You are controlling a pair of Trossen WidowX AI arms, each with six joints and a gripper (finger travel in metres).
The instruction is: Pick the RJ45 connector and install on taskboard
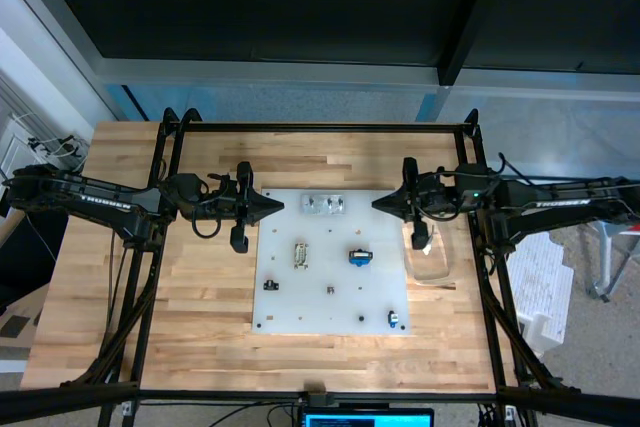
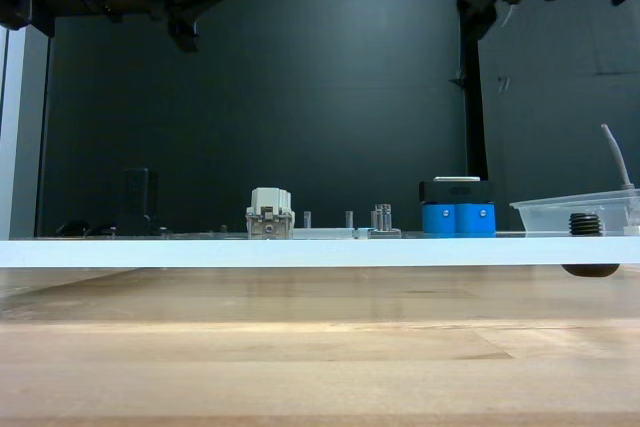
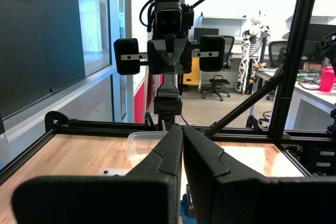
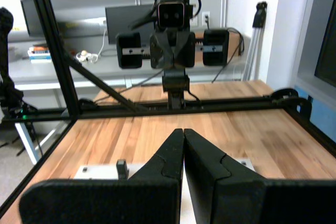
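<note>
The white taskboard (image 1: 330,292) lies flat in the middle of the table. It shows edge-on in the low view as the taskboard (image 2: 300,251). A small pale piece with a thin white lead, which I take for the RJ45 connector (image 1: 422,238), sits in the clear tray (image 1: 440,265) just right of the board. My left gripper (image 1: 278,205) hovers shut and empty above the board's far-left corner, pointing right. My right gripper (image 1: 378,204) hovers shut and empty above the far-right corner, pointing left, near the tray. Both wrist views show the fingertips (image 3: 173,140) (image 4: 176,142) pressed together.
The board carries a silver block (image 1: 323,205), a beige socket (image 1: 300,255), a blue fitting (image 1: 360,257), a small blue part (image 1: 394,320) and a black part (image 1: 270,286). A black frame (image 1: 320,127) rings the wooden table. The tray (image 2: 580,212) also holds a black ribbed part (image 2: 590,224).
</note>
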